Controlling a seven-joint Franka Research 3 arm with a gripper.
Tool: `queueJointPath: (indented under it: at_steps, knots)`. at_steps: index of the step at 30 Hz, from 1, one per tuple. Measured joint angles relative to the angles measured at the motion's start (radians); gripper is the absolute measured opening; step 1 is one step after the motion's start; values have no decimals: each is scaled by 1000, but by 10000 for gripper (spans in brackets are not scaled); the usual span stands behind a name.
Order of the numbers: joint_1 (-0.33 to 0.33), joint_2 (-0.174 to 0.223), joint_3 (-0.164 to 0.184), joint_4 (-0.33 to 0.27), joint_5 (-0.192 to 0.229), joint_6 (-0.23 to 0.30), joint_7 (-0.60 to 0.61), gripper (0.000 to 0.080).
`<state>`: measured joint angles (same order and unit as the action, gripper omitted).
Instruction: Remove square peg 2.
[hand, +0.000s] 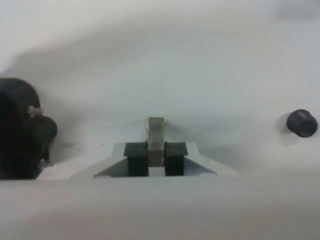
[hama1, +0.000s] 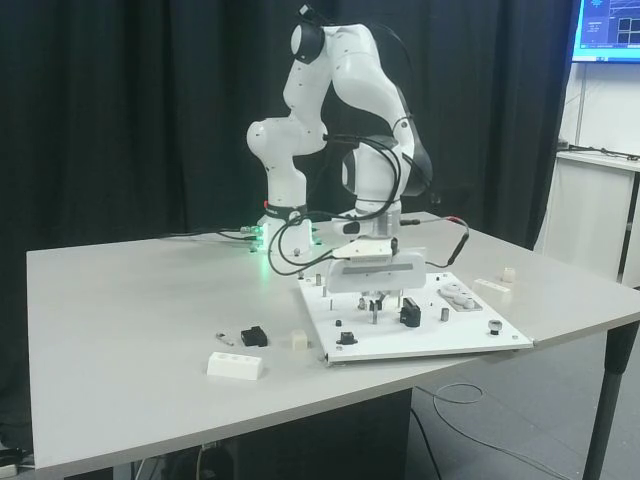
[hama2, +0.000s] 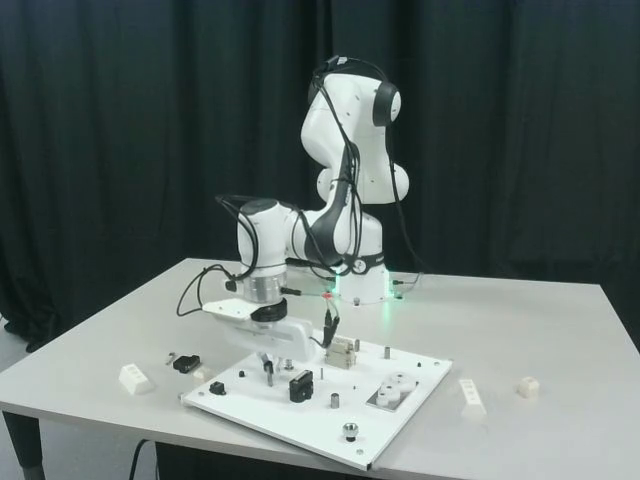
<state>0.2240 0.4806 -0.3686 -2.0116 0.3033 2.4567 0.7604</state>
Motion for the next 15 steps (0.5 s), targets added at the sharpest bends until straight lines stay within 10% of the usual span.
queueJointPath:
  at_steps: [15]
  knots:
    - [1,-63,-24,9,-43,-93,0,65]
